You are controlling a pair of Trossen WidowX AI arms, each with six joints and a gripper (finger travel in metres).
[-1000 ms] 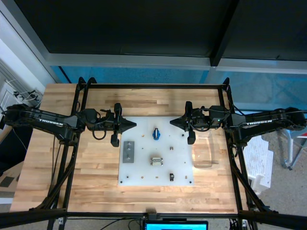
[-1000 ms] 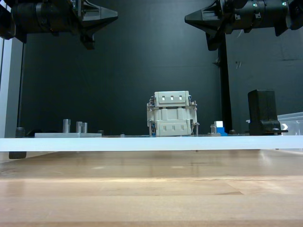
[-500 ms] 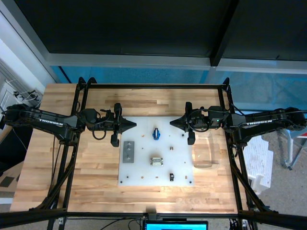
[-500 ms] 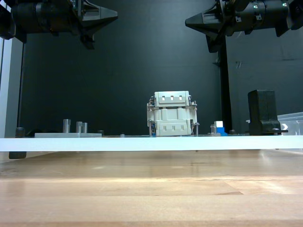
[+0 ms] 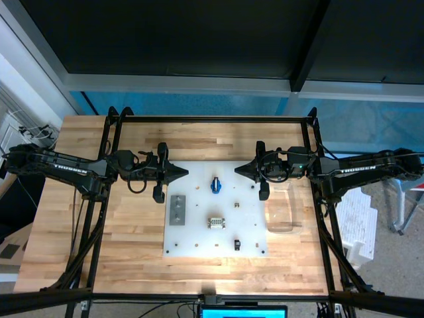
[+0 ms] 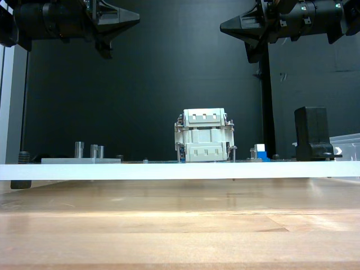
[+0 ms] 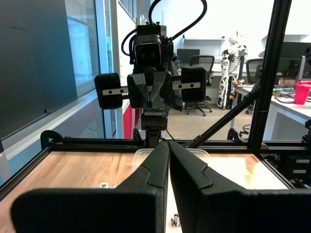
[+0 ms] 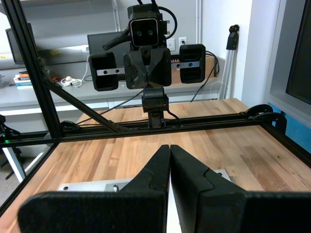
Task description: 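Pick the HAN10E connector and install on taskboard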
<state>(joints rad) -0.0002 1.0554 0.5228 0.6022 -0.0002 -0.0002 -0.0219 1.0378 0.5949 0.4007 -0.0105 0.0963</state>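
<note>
1. The left hand [image 5: 184,172] hangs in the air over the far left corner of the taskboard [image 5: 199,238], pointing inward toward the other arm. In the left wrist view its 2 fingers [image 7: 155,165] are pressed together at the tips, with nothing between them. It touches nothing.
2. A plain grey metal block [image 5: 178,209] with holes lies flat on the left part of the taskboard, below and nearer than the left hand.
3. The taskboard is a white square plate lying flat on the wooden counter [image 5: 126,232]. In the low view its near edge [image 6: 169,170] shows as a pale band.
4. The HAN10E connector [image 5: 215,223] stands on the taskboard near its middle, a little toward the near edge. In the low view it [image 6: 203,138] stands upright, well below both hands and apart from them.
5. A small blue upright part [image 5: 216,185] stands on the board beyond the connector.
6. A small black fixture [image 5: 238,245] stands near the board's near right edge.
7. The right hand [image 5: 237,168] hangs over the far right part of the board, pointing inward. Its 2 fingers [image 8: 187,170] meet at the tips, gripping nothing.
8. A clear plastic tray [image 5: 281,211] rests on the counter just beside the board's right edge.
</note>
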